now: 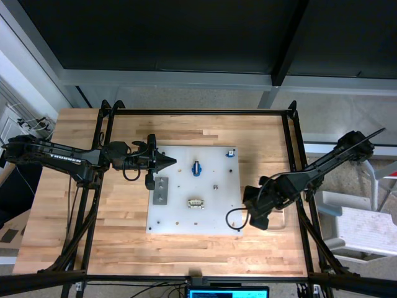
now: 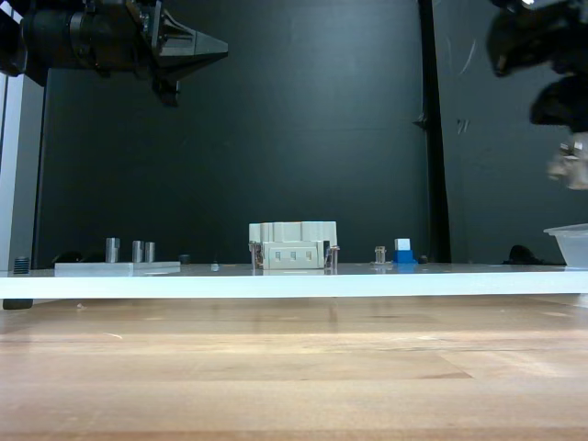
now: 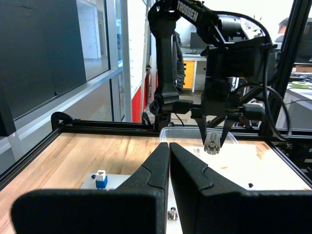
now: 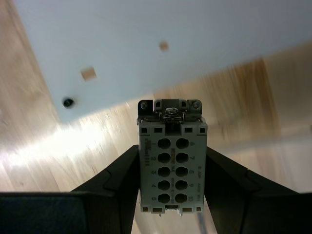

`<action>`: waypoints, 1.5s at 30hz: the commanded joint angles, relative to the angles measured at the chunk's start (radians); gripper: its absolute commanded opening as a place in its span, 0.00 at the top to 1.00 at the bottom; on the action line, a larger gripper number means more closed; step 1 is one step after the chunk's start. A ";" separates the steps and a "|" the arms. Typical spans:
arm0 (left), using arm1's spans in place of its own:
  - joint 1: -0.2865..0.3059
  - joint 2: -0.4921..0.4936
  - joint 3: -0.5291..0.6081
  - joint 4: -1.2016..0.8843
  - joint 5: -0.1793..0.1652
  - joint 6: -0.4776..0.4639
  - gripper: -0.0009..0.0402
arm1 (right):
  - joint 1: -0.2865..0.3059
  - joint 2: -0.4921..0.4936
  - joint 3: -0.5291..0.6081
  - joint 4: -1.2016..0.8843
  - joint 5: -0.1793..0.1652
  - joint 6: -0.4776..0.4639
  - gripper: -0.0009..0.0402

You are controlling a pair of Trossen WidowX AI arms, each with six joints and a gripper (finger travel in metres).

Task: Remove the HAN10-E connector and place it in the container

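Note:
The HAN10-E connector (image 4: 171, 146), a beige-grey block with two rows of dark pin holes, hangs in the air with my right gripper (image 4: 171, 168) shut on its sides. From the left wrist view the connector (image 3: 211, 146) hangs over the near rim of the clear container (image 3: 181, 129), right of the white board. The container (image 2: 570, 243) shows at the right edge of the low view. My left gripper (image 1: 169, 162) is shut and empty, high above the board's back left part.
On the white board (image 1: 211, 217) stand a beige housing (image 1: 196, 203), a grey metal plate with two holes (image 1: 160, 190), a blue upright piece (image 1: 196, 168) and a small blue block (image 1: 231, 152). A black frame rail (image 1: 298, 180) runs behind the right arm.

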 commanded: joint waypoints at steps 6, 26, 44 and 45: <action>0.000 0.000 0.000 0.000 0.000 0.000 0.98 | 0.099 -0.064 -0.100 -0.001 0.001 0.138 0.86; 0.000 0.000 0.000 0.000 0.000 0.000 0.98 | 0.242 -0.114 -0.177 -0.001 0.053 0.303 0.86; 0.000 0.000 0.000 0.000 0.000 0.000 0.98 | 0.252 -0.113 -0.332 0.099 0.051 0.405 0.86; 0.000 0.000 0.000 0.000 0.000 0.000 0.98 | 0.252 -0.113 -0.336 0.099 0.053 0.405 0.85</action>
